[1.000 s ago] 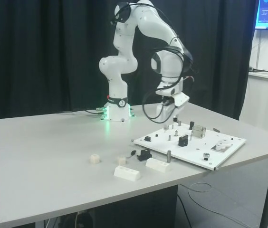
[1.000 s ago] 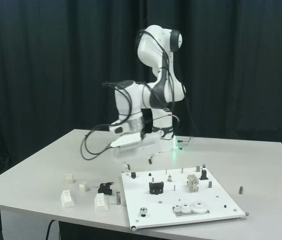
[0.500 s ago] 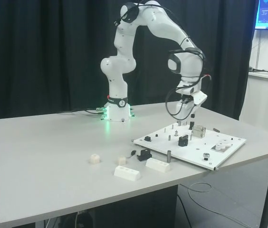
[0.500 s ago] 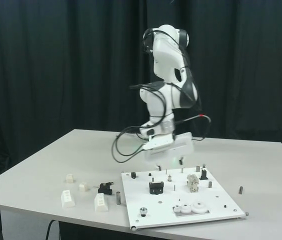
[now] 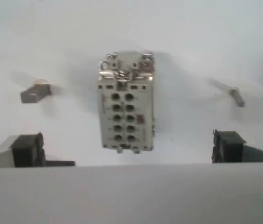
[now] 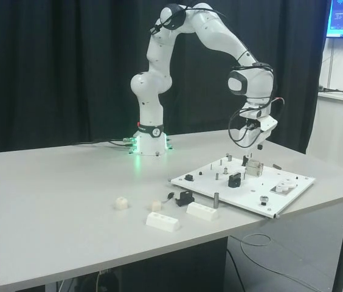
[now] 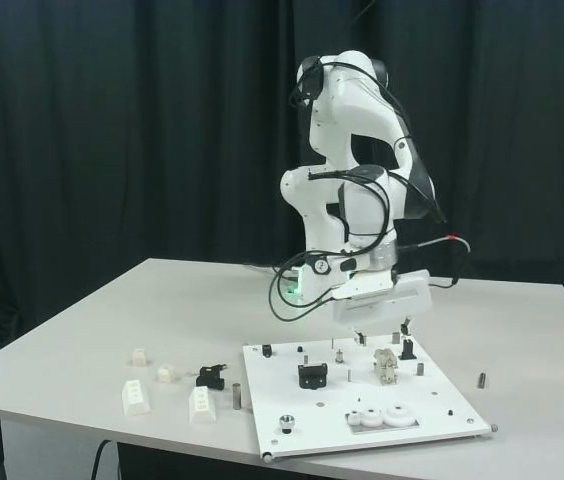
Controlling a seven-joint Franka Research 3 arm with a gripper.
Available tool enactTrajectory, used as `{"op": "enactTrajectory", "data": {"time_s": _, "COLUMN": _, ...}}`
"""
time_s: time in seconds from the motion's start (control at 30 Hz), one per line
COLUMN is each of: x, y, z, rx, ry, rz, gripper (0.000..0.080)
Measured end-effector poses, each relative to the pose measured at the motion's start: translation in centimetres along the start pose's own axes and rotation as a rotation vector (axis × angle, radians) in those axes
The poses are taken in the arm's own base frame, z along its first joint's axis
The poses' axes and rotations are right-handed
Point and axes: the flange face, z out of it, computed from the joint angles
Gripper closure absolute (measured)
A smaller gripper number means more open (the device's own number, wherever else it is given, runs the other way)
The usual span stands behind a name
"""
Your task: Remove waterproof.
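Because the gripper (image 5: 127, 144) hung above the waterproof connector (image 5: 126, 103), its fingers stood apart to straddle that block.

The arm (image 6: 220, 42) is showing a glossy white plastic-looking shell. The waterproof connector (image 5: 126, 102) is looking like matt pale plastic, with shiny metal clips at one end. The board (image 7: 432, 410) is looking smooth and white, the table (image 6: 56, 201) matt grey, and the curtain (image 7: 112, 130) is hanging as black cloth.
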Motion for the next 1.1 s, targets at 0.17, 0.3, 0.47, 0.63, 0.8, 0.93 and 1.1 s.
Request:
{"op": "enactTrajectory", "data": {"time_s": 0.17, "x": -0.7, "y": -0.6, "z": 0.7, "rx": -0.009, "ry": 0.021, "rz": 0.008, "gripper": 0.0003}}
{"op": "enactTrajectory", "data": {"time_s": 0.3, "x": -0.9, "y": -0.8, "z": 1.2, "rx": -0.018, "ry": 0.027, "rz": 0.005, "gripper": 0.0003}}
{"op": "enactTrajectory", "data": {"time_s": 0.47, "x": -0.9, "y": -0.9, "z": 1.5, "rx": -0.021, "ry": 0.031, "rz": 0.007, "gripper": 0.0003}}
{"op": "enactTrajectory", "data": {"time_s": 0.63, "x": -0.8, "y": -0.9, "z": 2.0, "rx": -0.026, "ry": 0.033, "rz": 0.007, "gripper": 0.0003}}
{"op": "enactTrajectory", "data": {"time_s": 0.8, "x": -0.6, "y": -0.8, "z": 2.5, "rx": -0.028, "ry": 0.039, "rz": 0.008, "gripper": 0.0003}}
{"op": "enactTrajectory", "data": {"time_s": 0.93, "x": -0.5, "y": -0.7, "z": 2.9, "rx": -0.030, "ry": 0.042, "rz": 0.010, "gripper": 0.0003}}
{"op": "enactTrajectory", "data": {"time_s": 1.1, "x": -0.4, "y": -0.7, "z": 3.3, "rx": -0.031, "ry": 0.047, "rz": 0.010, "gripper": 0.0003}}
